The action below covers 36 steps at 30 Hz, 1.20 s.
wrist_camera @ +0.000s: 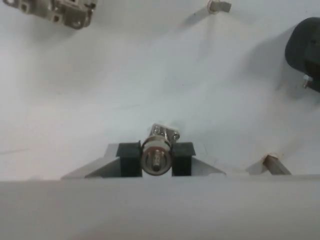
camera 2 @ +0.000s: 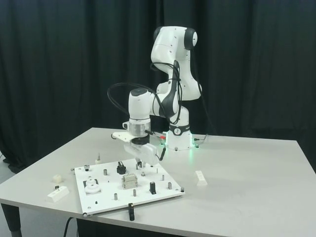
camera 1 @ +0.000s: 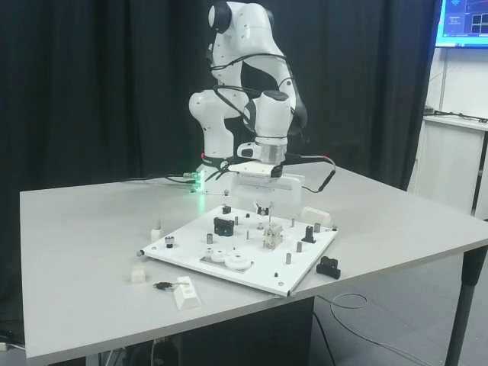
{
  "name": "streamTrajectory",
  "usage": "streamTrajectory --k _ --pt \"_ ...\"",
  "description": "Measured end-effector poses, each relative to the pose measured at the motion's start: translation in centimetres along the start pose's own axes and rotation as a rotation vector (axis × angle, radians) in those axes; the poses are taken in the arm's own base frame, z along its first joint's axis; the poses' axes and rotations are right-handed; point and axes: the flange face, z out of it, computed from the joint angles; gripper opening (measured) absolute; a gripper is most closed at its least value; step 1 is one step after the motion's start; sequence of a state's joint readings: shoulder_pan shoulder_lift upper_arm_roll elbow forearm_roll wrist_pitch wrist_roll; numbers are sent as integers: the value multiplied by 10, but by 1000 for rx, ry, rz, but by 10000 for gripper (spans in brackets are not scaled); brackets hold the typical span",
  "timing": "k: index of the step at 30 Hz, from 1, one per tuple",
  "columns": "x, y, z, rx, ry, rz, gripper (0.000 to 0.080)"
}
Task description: Insert BNC.
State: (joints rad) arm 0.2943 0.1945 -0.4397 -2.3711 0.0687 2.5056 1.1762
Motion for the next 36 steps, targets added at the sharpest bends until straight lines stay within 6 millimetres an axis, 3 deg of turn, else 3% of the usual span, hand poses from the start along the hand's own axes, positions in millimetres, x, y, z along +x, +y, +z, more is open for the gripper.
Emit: streamTrajectory --k 36 --pt "14 4 -21 14 64 -141 123"
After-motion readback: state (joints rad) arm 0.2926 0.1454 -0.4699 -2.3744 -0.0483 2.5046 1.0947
